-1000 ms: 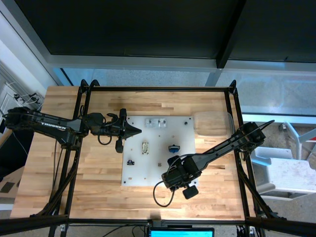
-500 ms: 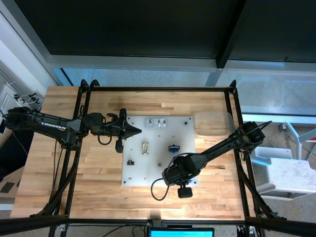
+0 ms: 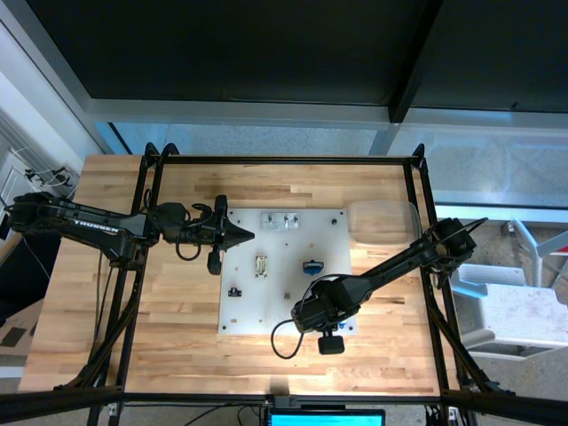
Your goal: Unfasten the M12 fastener and place in the container
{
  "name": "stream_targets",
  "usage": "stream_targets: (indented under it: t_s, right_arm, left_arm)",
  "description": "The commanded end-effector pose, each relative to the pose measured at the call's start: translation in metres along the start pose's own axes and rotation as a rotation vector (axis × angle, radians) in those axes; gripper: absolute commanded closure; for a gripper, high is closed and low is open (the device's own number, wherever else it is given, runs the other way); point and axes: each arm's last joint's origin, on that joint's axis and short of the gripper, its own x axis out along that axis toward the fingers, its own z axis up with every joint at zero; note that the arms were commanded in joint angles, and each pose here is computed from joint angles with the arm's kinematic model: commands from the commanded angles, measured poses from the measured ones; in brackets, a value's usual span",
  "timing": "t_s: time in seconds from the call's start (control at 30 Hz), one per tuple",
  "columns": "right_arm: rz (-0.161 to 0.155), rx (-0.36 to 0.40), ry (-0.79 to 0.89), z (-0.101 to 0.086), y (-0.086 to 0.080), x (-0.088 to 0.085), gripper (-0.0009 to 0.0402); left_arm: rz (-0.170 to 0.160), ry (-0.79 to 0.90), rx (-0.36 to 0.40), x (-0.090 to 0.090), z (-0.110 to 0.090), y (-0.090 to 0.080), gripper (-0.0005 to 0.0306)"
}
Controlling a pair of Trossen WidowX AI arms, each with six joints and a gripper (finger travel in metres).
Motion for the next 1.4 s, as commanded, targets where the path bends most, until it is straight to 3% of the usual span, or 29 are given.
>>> stream_targets:
  t_s: [0.03,0.2,0.23,0.33,0.37,0.4,0.57,0.67,0.73,0.9,0.93,1.4]
  right_arm:
    - [0.002,-0.002,-0.003,0.000,0.000,0.001,0.0393]
    - [-0.013,-0.001,0.002,-0.001,-0.001,0.001,0.0393]
    - [-0.044,0.002,0.002,-0.001,-0.002,0.001,0.0394]
    - [-0.252,0.079,-0.030,-0.005,-0.009,-0.005,0.0393]
    - [-0.294,0.100,-0.045,-0.006,-0.010,-0.007,0.0393]
    - [-0.302,0.101,-0.050,-0.006,-0.011,-0.009,0.0393]
    - [-0.291,0.103,-0.060,-0.007,-0.010,-0.015,0.0393]
    - [-0.252,0.103,-0.050,-0.007,-0.009,-0.018,0.0393]
    - [-0.199,0.104,-0.034,-0.008,-0.007,-0.019,0.0393]
    - [-0.010,0.104,0.012,-0.008,-0.001,-0.023,0.0393]
    - [0.005,0.102,0.005,-0.008,0.000,-0.023,0.0393]
    - [0.005,0.089,-0.018,-0.002,0.005,-0.002,0.0393]
  left_arm:
    - [0.000,0.000,0.000,0.000,0.000,0.000,0.0300]
    - [0.000,-0.001,0.000,0.000,0.000,0.000,0.0300]
    - [0.000,-0.001,0.000,0.000,0.000,0.000,0.0300]
    - [0.000,-0.001,0.000,0.000,0.000,0.000,0.0300]
    - [0.000,0.000,0.000,0.000,0.000,0.000,0.0300]
    - [0.000,-0.001,0.000,0.000,0.000,0.000,0.0300]
    - [0.000,-0.001,0.000,0.000,0.000,0.000,0.0300]
    - [0.000,-0.001,0.000,0.000,0.000,0.000,0.0300]
    - [0.000,0.000,0.000,0.000,0.000,0.000,0.0300]
    - [0.000,-0.001,0.000,0.000,0.000,0.000,0.0300]
    - [0.000,0.000,0.000,0.000,0.000,0.000,0.0300]
    - [0.000,-0.001,0.000,0.000,0.000,0.000,0.0300]
